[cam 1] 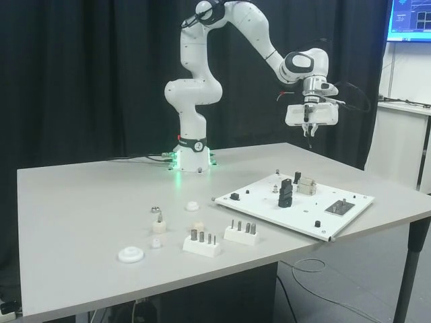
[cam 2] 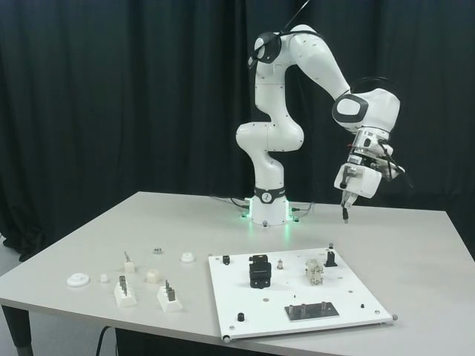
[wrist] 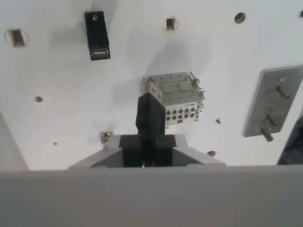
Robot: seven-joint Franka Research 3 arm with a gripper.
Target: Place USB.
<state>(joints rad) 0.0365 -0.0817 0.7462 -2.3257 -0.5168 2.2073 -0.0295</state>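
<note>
- Risk: the USB plug (wrist: 150, 113) may miss the black socket block (wrist: 97, 35) on the white board (cam 1: 306, 219). Likely cause: in the wrist view the socket sits well off the plug's line, nearer the grey multi-pin connector (wrist: 177, 97).
- Risk: the plug may tilt in the grip on contact and jam at the socket mouth.
- Gripper (wrist: 150, 149): fingers narrow, clamped on the plug's black body, metal tip pointing down.
- Position: plug held high above the board, touching nothing else.

White jointed arm (cam 2: 297, 67), black cables, green-lit base (cam 2: 269, 215).
</note>
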